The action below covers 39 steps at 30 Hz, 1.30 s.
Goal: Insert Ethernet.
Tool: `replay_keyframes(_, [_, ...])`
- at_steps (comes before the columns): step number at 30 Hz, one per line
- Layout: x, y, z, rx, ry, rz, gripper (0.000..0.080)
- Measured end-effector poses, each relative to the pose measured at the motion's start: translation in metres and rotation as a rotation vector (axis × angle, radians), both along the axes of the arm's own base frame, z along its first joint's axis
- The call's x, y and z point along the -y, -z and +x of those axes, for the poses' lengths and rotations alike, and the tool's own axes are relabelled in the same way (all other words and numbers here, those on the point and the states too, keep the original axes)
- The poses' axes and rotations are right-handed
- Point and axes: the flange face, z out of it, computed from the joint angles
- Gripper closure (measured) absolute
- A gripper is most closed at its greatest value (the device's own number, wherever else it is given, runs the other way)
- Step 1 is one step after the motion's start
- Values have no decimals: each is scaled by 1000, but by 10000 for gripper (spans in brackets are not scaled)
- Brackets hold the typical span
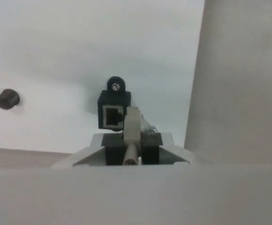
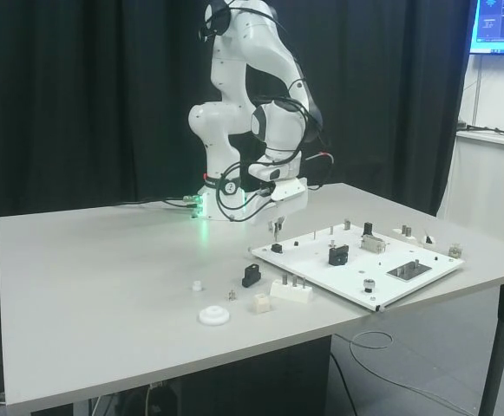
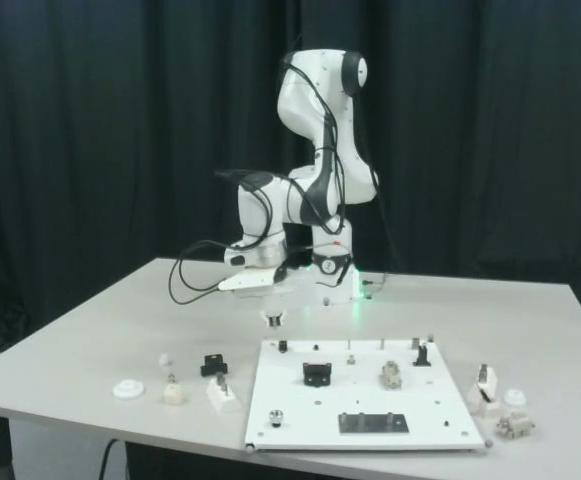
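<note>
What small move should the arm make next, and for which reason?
Probably a slight sideways correction toward the socket opening, then a slow descent. In the wrist view, the Ethernet plug held in the end effector sits beside the opening of the black socket, overlapping its edge, not centred on it. The room views show the plug tip above the white board.

The white arm [image 2: 234,95] rises from its base, folds over at the top and bends back down, its wrist turned so the gripper [image 2: 275,225] points straight down, low above the surface. The black fingers [image 1: 111,149] stand close together, pinching a thin piece between them.
</note>
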Motion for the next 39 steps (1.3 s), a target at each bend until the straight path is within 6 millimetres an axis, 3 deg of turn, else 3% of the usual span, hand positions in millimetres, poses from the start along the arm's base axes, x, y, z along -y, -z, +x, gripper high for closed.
replay_keyframes(39, [-9,10,-16,-13,-5,8,732])
